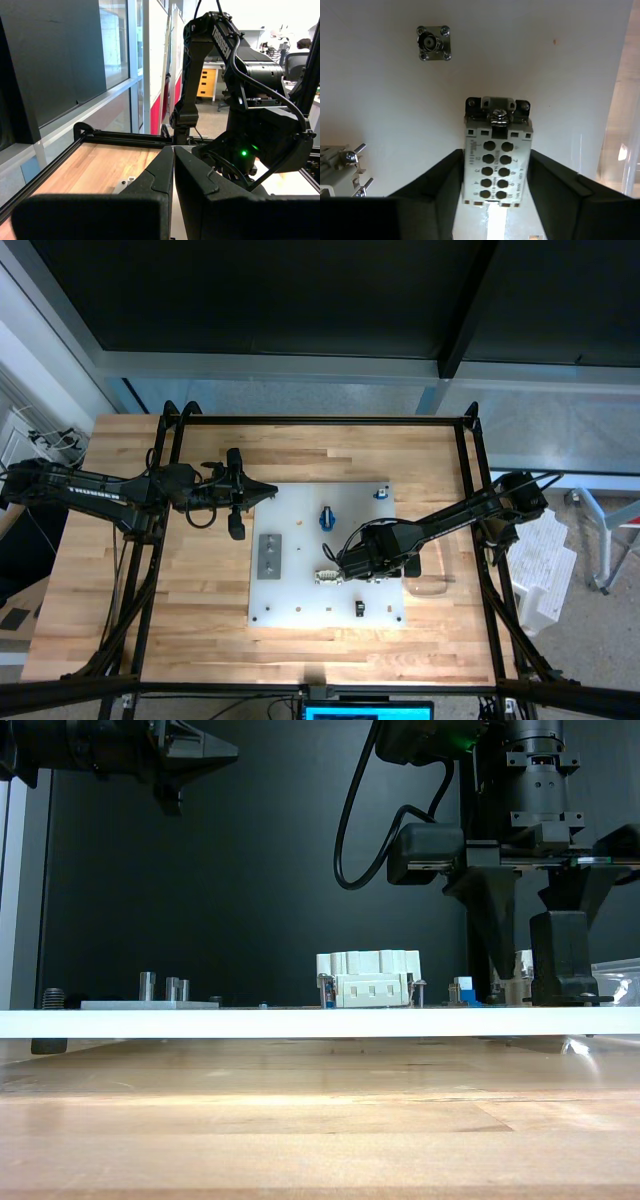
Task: Pick the HAN10E connector and install on the hub
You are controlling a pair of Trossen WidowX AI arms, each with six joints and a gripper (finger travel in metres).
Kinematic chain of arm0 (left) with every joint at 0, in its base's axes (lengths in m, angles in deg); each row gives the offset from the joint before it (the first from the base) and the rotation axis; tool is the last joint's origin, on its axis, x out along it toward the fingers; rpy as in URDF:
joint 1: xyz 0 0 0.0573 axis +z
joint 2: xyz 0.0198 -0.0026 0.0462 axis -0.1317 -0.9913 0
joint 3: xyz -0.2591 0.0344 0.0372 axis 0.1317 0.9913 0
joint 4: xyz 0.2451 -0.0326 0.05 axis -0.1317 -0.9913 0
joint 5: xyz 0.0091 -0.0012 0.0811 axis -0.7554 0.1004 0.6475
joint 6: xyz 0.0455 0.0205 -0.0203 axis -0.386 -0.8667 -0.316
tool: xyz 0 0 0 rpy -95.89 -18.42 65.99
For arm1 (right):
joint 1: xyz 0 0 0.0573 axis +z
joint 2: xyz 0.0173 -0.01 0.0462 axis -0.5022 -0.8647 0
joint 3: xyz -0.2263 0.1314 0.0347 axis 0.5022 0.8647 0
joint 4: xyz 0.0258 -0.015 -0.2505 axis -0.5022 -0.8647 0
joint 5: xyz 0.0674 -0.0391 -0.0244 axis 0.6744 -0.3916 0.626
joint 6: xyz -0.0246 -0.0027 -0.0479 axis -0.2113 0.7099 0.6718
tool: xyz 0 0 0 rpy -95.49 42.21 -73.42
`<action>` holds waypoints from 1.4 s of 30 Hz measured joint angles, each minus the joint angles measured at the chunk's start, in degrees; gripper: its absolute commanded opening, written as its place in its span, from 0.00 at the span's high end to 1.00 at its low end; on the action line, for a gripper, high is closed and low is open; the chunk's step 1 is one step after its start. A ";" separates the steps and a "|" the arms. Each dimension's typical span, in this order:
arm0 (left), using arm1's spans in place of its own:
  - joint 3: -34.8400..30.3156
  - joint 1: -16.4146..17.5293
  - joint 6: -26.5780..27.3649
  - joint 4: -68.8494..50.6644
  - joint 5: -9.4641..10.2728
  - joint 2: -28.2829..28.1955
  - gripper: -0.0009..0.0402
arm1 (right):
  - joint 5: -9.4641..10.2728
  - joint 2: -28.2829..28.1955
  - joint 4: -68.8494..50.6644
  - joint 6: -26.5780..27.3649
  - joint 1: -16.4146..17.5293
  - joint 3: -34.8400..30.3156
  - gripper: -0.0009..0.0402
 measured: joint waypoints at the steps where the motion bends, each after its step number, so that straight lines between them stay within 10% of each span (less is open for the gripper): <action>1: 0.00 0.00 -0.02 -0.02 0.00 0.00 0.98 | 0.00 0.07 -0.07 0.00 0.00 0.02 0.67; 14: 0.00 0.00 -0.02 -0.04 0.00 0.00 0.98 | -1.11 1.55 -0.79 6.36 0.02 0.04 0.83; 30: 0.00 0.00 -0.02 -0.04 0.00 0.00 0.98 | -0.63 4.57 -8.55 63.71 0.07 -4.72 0.86; 42: 0.00 0.00 0.00 -0.02 0.02 0.00 0.98 | -0.66 1.44 -13.49 85.94 -0.13 -14.16 0.86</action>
